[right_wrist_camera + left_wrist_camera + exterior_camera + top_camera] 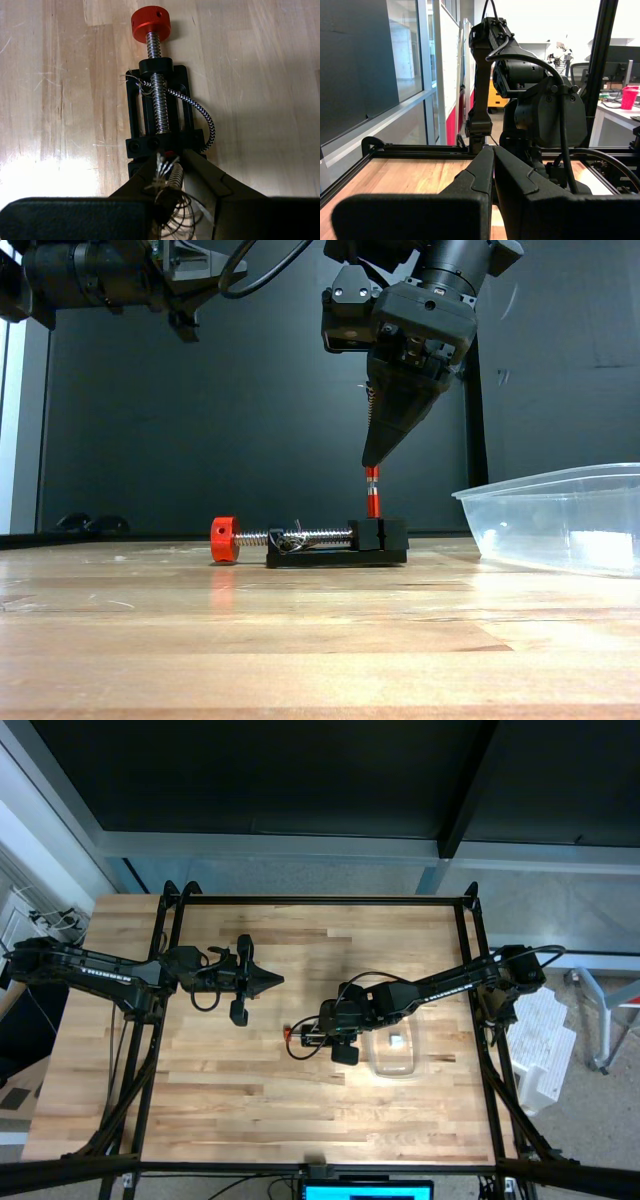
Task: Pick the RCA connector and install on taskboard
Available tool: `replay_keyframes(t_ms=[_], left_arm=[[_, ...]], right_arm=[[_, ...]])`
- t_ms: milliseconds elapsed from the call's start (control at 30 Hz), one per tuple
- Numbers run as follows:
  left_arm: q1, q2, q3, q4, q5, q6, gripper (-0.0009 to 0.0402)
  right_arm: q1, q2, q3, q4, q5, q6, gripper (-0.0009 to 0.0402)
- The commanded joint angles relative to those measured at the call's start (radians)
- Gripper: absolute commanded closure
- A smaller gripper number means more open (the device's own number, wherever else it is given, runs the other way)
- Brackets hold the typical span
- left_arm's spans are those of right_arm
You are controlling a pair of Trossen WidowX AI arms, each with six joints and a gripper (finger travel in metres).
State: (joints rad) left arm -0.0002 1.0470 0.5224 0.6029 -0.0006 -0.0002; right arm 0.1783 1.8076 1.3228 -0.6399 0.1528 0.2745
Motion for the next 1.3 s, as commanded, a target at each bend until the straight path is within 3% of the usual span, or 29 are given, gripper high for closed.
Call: replay_keyframes(t_ms=[33, 433, 1000, 1300], left_arm=[[0.000, 0.000, 0.000, 0.000, 0.000, 0.000, 0.0393], [0.000, 0.000, 0.000, 0.000, 0.000, 0.000, 0.0393], [0.000, 0.000, 0.000, 0.000, 0.000, 0.000, 0.0393], [0.000, 0.000, 0.000, 0.000, 0.000, 0.000, 0.0393]], right_arm=[[0.000, 0.001, -0.005, 0.010, 0.004, 0.000, 0.0393], [-0.005, 0.011, -0.070, 0.089, 0.004, 0.001, 0.0393], [-0.006, 0.013, -0.064, 0.066, 0.004, 0.000, 0.0393], [-0.006, 0.005, -0.064, 0.069, 0.005, 0.000, 0.0355]])
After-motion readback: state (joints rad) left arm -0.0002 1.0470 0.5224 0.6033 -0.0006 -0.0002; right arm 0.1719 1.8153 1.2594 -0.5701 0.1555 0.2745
